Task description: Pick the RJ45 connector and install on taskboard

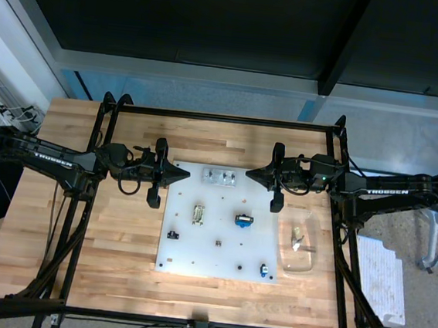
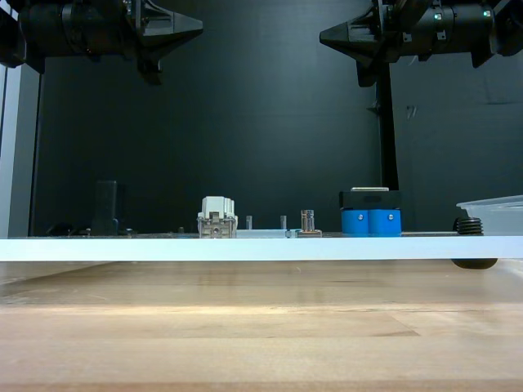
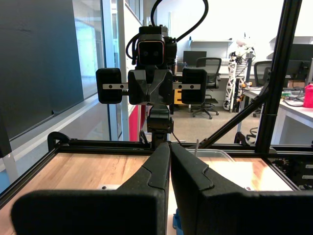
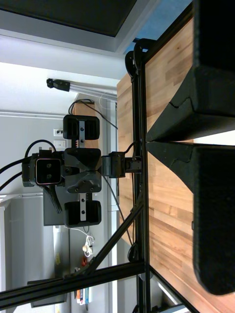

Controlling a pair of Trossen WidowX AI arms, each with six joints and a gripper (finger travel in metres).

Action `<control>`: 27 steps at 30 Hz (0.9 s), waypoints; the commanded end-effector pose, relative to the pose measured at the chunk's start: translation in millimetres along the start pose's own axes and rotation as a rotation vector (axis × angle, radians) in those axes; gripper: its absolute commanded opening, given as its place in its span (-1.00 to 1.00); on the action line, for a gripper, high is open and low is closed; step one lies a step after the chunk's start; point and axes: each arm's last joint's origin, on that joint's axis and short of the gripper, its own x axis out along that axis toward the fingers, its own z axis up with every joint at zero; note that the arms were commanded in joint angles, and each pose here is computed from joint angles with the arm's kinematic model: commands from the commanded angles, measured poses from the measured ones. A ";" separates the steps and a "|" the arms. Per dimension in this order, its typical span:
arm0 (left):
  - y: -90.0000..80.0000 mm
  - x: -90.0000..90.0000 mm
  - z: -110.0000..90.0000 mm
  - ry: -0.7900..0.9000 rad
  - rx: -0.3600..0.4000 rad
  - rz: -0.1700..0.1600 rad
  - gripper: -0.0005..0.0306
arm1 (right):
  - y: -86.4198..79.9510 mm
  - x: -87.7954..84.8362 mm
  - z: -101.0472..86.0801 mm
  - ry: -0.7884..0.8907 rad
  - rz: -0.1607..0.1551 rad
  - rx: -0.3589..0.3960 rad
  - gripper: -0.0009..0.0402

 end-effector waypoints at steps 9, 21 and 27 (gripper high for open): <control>0.0 0.0 0.0 0.000 0.000 0.000 -0.97 | 0.1 0.0 0.2 -0.001 0.000 0.000 -0.96; 0.0 0.0 0.0 0.000 0.000 0.000 -0.97 | 1.2 -1.7 -0.3 0.016 0.024 0.030 -0.96; 0.1 0.0 0.0 0.000 0.000 0.000 -0.97 | 1.5 -8.0 5.6 0.102 0.016 0.034 -0.96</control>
